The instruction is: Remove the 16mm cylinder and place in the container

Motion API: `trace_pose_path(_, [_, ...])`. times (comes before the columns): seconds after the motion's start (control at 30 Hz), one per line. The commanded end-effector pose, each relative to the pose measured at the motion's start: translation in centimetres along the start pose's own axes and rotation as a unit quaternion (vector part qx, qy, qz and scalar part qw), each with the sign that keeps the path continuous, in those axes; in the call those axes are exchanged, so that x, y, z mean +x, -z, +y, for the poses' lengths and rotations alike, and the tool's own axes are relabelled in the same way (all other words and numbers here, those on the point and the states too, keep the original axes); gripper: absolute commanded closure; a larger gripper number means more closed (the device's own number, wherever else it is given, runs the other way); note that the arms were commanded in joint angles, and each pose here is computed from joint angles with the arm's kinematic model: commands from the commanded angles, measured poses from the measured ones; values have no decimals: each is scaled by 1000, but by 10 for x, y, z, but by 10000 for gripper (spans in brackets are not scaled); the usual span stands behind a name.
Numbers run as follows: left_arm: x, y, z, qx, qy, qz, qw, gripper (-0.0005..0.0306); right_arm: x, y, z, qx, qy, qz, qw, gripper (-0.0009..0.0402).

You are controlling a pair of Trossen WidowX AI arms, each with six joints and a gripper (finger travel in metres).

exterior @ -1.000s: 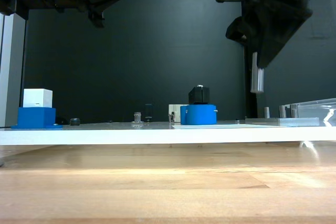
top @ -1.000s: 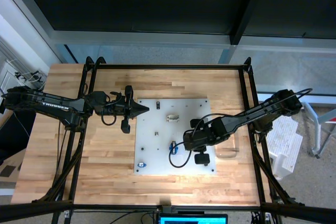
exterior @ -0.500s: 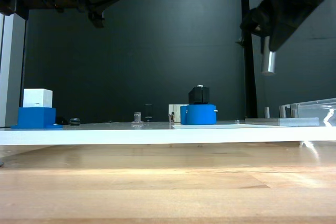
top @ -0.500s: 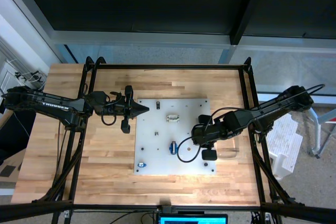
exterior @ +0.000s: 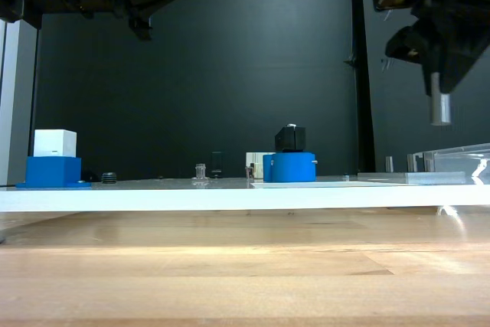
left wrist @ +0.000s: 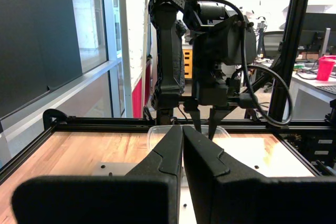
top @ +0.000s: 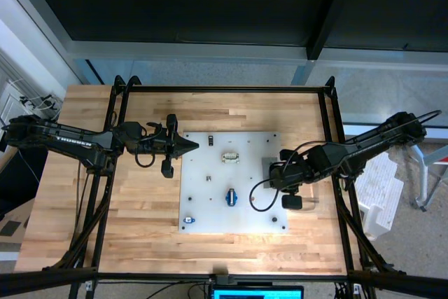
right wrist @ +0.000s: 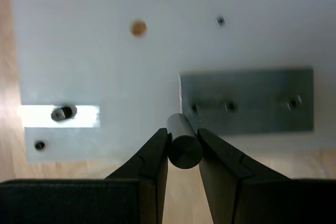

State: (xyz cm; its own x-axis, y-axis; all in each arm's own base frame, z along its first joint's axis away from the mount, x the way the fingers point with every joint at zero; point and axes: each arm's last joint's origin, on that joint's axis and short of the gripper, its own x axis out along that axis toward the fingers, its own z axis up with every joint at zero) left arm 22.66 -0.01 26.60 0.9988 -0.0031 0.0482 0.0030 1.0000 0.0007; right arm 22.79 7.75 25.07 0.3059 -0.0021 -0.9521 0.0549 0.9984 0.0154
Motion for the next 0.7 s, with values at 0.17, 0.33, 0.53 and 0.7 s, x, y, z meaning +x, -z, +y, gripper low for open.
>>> trace_pose_path(0.17, [0,0,0,0,0,0,1000,300,-6,9,-4,-1,8,19,1000,391])
trace_pose_path(0.33, [0,0,0,0,0,0,1000,300,-4,25,-10,1,11,26,1000,391])
trace_pose_path(0.53, [0,0,0,0,0,0,1000,300,4,49,-19,27,17,39,999,391])
trace_pose_path(0.7, [0,0,0,0,0,0,1000,300,10,62,-24,44,23,50,998,394])
